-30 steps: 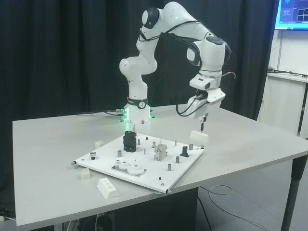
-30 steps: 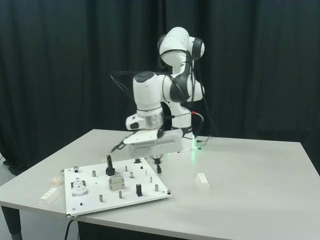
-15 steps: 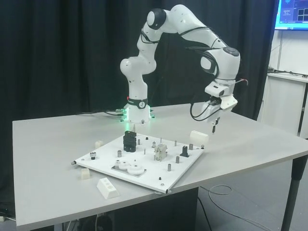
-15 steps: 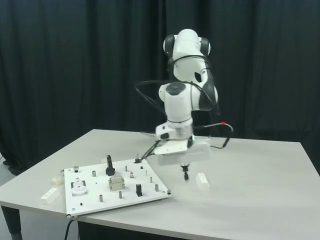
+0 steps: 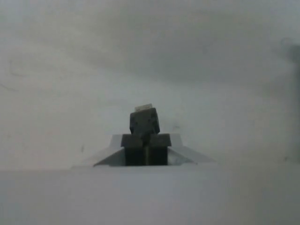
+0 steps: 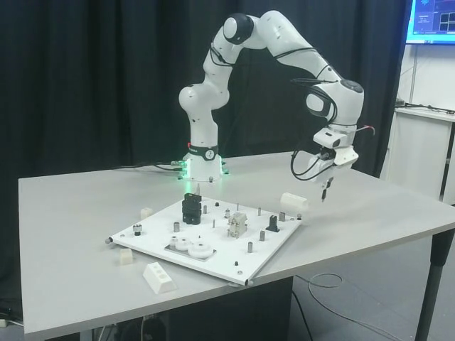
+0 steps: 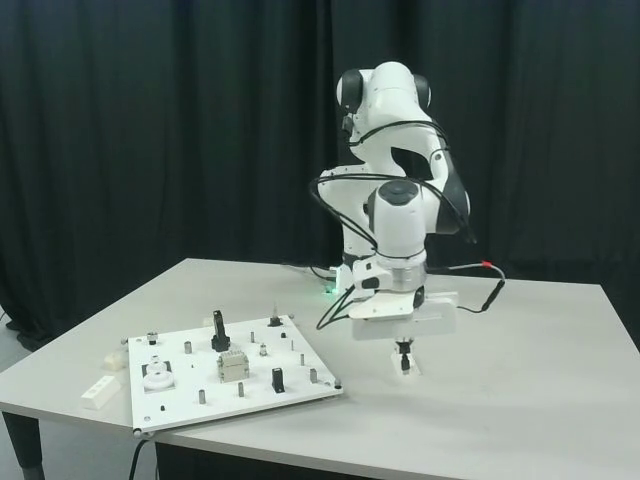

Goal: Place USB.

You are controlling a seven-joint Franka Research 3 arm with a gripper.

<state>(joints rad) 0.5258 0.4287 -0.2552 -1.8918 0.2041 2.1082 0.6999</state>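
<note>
gripper: the gripper [image 6: 325, 186] hangs out past the board's far edge, above bare table, fingers pinched tight on the USB

USB: small blocky black plug [image 5: 144, 122] with a pale metal tip; its long axis runs straight down off the fingertips, tip toward the table

white block: chunky matte holder [image 6: 294, 202], rounded corners, just beside the gripper; in the second room view the plug sits right in front of it

board: flat white square plate [image 7: 180, 405] dotted with little grey pegs and black parts

table: smooth matte grey top [image 6: 64, 213]
</note>
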